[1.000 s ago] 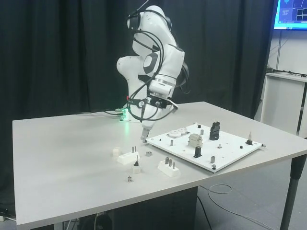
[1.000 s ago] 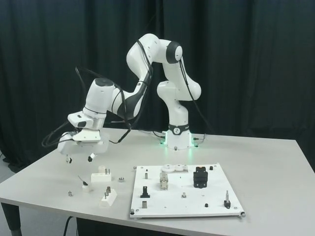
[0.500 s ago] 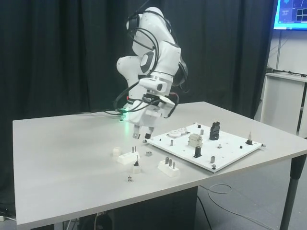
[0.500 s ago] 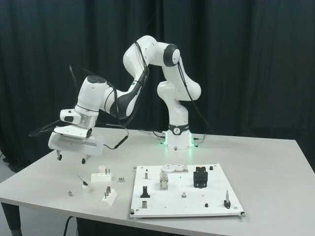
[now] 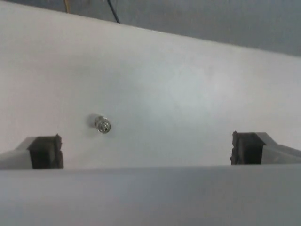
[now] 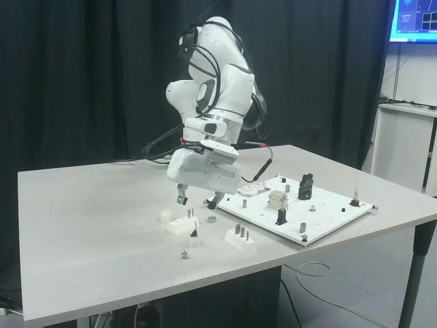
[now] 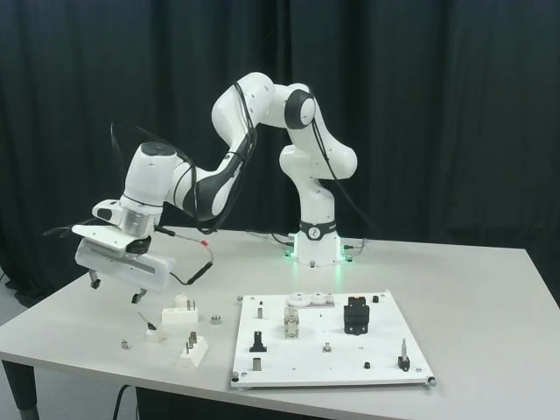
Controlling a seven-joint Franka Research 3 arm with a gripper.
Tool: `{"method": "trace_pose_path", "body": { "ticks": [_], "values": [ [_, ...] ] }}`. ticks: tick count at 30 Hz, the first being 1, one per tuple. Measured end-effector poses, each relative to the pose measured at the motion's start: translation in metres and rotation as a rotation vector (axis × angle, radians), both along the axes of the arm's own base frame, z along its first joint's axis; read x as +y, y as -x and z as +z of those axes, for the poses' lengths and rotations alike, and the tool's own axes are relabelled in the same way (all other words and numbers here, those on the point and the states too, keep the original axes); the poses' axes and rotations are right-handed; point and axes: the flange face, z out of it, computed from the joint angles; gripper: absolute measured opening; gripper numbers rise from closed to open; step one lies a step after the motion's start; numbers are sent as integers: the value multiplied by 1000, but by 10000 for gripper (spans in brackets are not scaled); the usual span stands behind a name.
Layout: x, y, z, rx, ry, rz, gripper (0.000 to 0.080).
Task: Pick USB.
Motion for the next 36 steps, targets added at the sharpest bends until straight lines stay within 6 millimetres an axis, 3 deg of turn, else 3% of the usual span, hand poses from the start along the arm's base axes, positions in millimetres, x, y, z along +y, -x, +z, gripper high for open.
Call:
{"method": "trace_pose_path", "body": {
  "ticks": [14,22,36],
  "values": [
    [-15,-1,-7,-21,-77,-250,800],
    [-24,-1,-6,-70,-135,-501,800],
    [-22,0,-12,-102,-195,-831,800]
  ]
}}
